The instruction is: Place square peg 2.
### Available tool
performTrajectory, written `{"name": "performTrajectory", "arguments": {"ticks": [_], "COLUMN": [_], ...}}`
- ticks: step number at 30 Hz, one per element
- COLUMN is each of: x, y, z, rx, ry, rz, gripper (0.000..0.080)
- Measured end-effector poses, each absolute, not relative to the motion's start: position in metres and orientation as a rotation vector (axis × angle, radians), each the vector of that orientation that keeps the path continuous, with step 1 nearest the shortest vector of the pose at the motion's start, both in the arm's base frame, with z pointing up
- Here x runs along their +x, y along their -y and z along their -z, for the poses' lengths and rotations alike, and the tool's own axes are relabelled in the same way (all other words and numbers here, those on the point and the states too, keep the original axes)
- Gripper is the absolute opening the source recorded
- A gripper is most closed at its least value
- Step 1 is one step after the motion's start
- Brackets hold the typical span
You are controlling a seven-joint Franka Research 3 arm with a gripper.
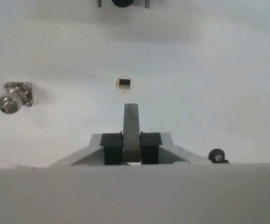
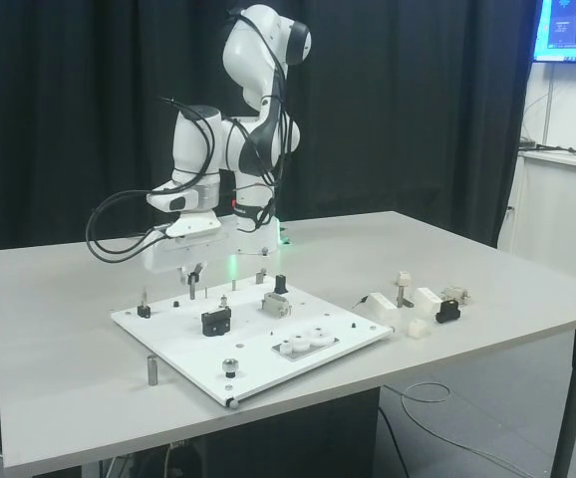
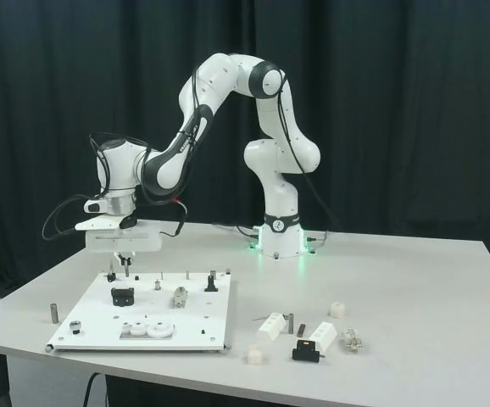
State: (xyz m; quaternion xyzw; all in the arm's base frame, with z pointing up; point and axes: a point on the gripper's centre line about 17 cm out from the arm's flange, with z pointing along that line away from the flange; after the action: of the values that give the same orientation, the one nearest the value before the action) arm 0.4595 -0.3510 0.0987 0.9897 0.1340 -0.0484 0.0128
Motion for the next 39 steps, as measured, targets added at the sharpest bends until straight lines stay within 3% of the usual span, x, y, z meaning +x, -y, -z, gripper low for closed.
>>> {"name": "performTrajectory", "arguments": {"ticks": [25,39], "x": [0.486,0.510], "y": [0.411,0.477], "z": [-0.107,-0.104], "rx": [2.946,2.863], "ry": [-0.437,-0.435], "rz": [0.081,0.096], "gripper": [0.0076,0.0076]}}
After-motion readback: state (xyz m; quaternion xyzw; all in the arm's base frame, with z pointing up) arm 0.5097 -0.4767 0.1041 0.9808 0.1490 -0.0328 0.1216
